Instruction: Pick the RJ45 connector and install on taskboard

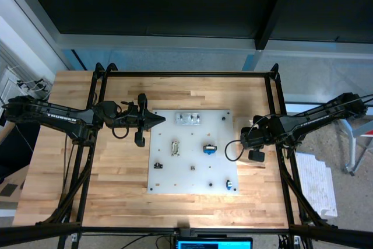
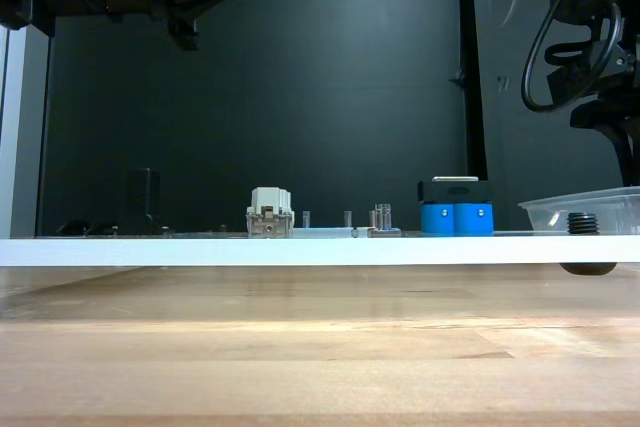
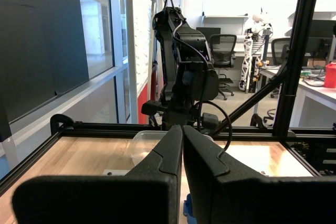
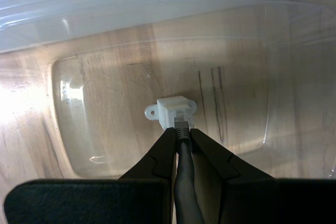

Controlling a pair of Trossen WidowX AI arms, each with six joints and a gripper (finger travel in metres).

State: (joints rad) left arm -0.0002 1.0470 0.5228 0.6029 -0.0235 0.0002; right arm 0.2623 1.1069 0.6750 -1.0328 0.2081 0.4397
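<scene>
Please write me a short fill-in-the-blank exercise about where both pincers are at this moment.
1. The right pincer is ____ on the tiny whitish-clear plastic RJ45 connector inside the clear plastic tray.
2. The left pincer, also shut but empty, hangs over the ____ edge of the large white square taskboard.
3. The tray lies beside the taskboard's ____ edge.
Missing words: shut; left; right.

What the arms hide near the taskboard (image 1: 180,179)

The right tool (image 4: 181,129), just off the taskboard's right edge, covers the rear of the RJ45 connector (image 4: 172,109) with its closed fingers. Seen from above, the connector is too small to find. The clear tray (image 2: 575,209) is cut off by the low view's edge. The left tool (image 1: 162,121), pressed together above the taskboard's far left edge, blocks most of the taskboard in its own view.
</scene>
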